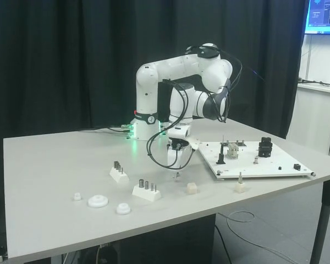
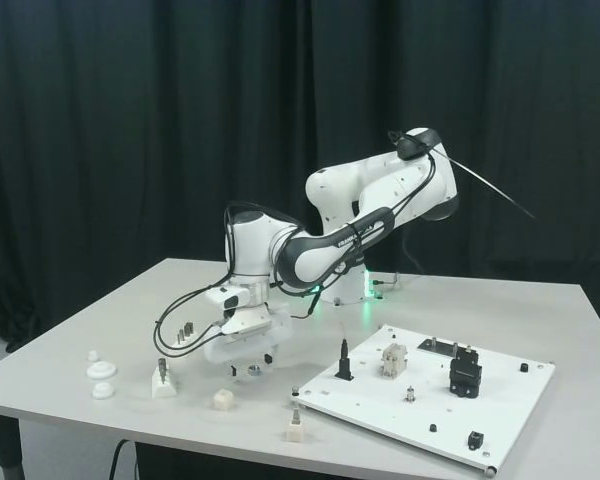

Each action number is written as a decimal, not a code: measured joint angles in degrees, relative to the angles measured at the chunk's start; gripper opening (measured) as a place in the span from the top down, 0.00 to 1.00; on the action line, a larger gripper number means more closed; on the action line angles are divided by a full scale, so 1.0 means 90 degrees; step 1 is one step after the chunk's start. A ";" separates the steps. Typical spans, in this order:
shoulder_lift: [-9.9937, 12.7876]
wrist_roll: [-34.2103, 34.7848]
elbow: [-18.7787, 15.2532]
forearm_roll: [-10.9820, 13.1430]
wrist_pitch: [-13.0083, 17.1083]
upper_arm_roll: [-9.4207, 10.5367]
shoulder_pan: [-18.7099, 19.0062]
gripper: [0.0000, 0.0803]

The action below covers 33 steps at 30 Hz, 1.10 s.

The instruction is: Pick bolt 4.

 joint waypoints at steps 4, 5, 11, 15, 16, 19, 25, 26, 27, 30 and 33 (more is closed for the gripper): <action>0.0001 -0.0026 -0.0004 0.0033 0.0038 0.0028 -0.0036 0.00; 0.0002 -0.0031 -0.0005 0.0043 0.0041 0.0033 -0.0045 0.00; 0.0003 -0.0090 -0.0012 0.0125 0.0041 0.0064 -0.0093 0.00; 0.0004 -0.0108 -0.0022 0.0195 0.0041 0.0088 -0.0113 0.00; 0.0005 -0.0116 -0.0025 0.0212 0.0041 0.0091 -0.0116 0.00; 0.0007 -0.0149 -0.0036 0.0249 0.0041 0.0099 -0.0124 0.00; 0.0007 -0.0158 -0.0052 0.0308 0.0041 0.0106 -0.0136 0.00; 0.0007 -0.0158 -0.0055 0.0323 0.0041 0.0109 -0.0138 0.00; 0.0007 -0.0158 -0.0056 0.0335 0.0041 0.0111 -0.0141 0.00; 0.0007 -0.0158 -0.0057 0.0355 0.0041 0.0123 -0.0146 0.00; 0.0007 -0.0158 -0.0058 0.0378 0.0041 0.0143 -0.0148 0.00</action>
